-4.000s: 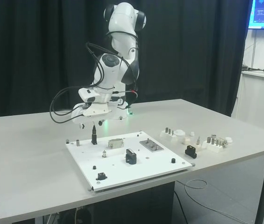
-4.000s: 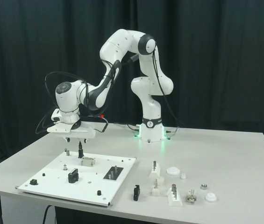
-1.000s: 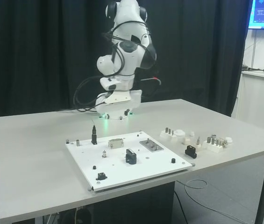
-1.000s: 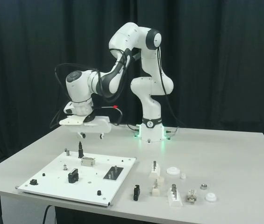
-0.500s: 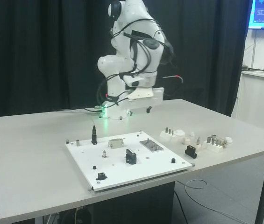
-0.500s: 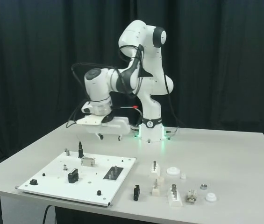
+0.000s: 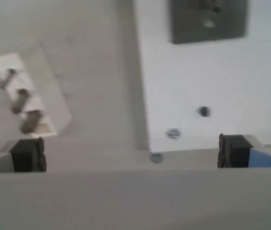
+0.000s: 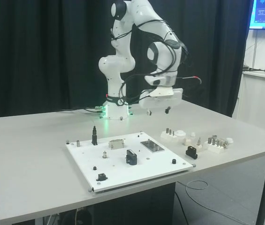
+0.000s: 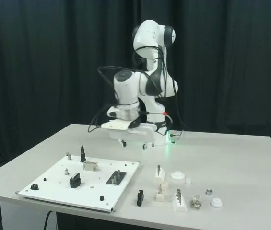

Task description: Pick Ethernet.

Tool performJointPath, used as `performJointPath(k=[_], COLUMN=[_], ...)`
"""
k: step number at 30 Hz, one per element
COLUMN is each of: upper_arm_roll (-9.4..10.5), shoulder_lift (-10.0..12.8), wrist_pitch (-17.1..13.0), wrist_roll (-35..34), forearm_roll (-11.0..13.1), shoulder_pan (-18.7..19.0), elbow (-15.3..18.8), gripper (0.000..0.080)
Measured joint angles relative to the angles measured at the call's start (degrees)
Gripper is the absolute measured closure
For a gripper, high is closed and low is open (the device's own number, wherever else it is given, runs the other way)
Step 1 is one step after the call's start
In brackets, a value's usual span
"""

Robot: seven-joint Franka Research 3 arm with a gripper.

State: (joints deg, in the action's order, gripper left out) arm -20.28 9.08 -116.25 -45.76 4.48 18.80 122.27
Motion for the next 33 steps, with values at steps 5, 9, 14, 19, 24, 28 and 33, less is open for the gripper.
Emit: performJointPath(k=[5, 9, 14, 19, 24, 28, 33], upper_arm_roll=[0.77, 1.04, 1.07, 1.09, 1.09, 1.11, 1.3], shoulder_lift=[-0.4, -0.6, -0.6, -0.5, 0.0, 0.7, 2.0], wrist_pitch=[-4.1, -7.2, -11.4, -15.8, -19.8, -22.9, -26.0], wrist_roll=[-2.5, -3.6, -4.0, -4.4, -5.3, -6.0, -6.7], forearm_roll=[-0.1, -0.4, -0.5, -0.5, -0.5, -0.4, -0.2], shoulder_pan=[2.5, 4.3, 6.4, 8.0, 9.0, 9.5, 9.6], elbow=[1.6, 2.8, 4.0, 5.1, 5.5, 5.4, 5.1], gripper=[0.0003, 0.0003, 0.0003, 0.0003, 0.0003, 0.0003, 0.0003])
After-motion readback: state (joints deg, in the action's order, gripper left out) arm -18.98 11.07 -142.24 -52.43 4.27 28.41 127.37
